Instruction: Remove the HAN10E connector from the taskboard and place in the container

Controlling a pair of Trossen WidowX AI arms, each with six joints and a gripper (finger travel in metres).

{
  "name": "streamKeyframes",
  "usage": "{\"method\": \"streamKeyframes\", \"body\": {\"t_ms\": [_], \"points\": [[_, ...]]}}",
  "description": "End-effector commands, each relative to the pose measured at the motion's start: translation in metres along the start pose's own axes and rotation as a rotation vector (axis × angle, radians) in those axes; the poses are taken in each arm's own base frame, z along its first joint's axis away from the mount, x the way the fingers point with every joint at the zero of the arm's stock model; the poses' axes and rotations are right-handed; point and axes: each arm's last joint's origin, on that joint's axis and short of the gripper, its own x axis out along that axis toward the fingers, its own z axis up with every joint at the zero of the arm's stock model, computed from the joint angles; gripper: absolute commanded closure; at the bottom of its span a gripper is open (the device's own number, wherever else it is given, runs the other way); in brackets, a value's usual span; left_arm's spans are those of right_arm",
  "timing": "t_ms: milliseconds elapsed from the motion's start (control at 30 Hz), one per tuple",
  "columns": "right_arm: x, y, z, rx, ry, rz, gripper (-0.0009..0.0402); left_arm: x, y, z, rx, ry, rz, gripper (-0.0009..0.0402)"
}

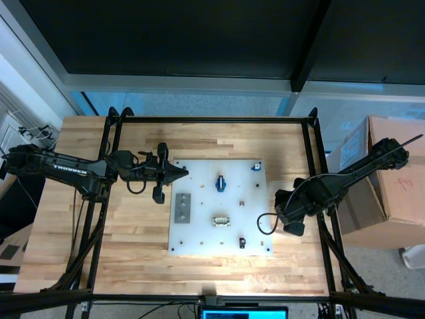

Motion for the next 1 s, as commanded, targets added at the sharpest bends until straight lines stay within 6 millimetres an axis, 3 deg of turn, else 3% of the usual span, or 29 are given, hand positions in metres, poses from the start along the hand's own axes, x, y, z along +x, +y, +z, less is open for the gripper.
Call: {"method": "streamKeyframes", "body": {"t_ms": [33, 233, 467, 667, 1000], "points": [[0.005, 0.001, 0.001, 0.000, -0.010, 0.010, 0.0204, 0.000, 0.000, 0.000, 0.000, 0.000, 0.000, 0.0393], [0.006, 0.001, 0.000, 0.014, -0.009, 0.007, 0.0139, 0.000, 0.000, 0.000, 0.000, 0.000, 0.000, 0.0393], [0.006, -0.001, 0.003, 0.011, -0.015, 0.009, 0.0128, 0.000, 0.000, 0.000, 0.000, 0.000, 0.000, 0.0393], [-0.007, -0.008, 0.024, -0.016, -0.099, 0.054, 0.0162, 0.000, 0.000, 0.000, 0.000, 0.000, 0.000, 0.0393], [-0.024, -0.035, 0.085, -0.095, -0.490, 0.123, 0.0270, 0.000, 0.000, 0.000, 0.000, 0.000, 0.000, 0.0393]]}}
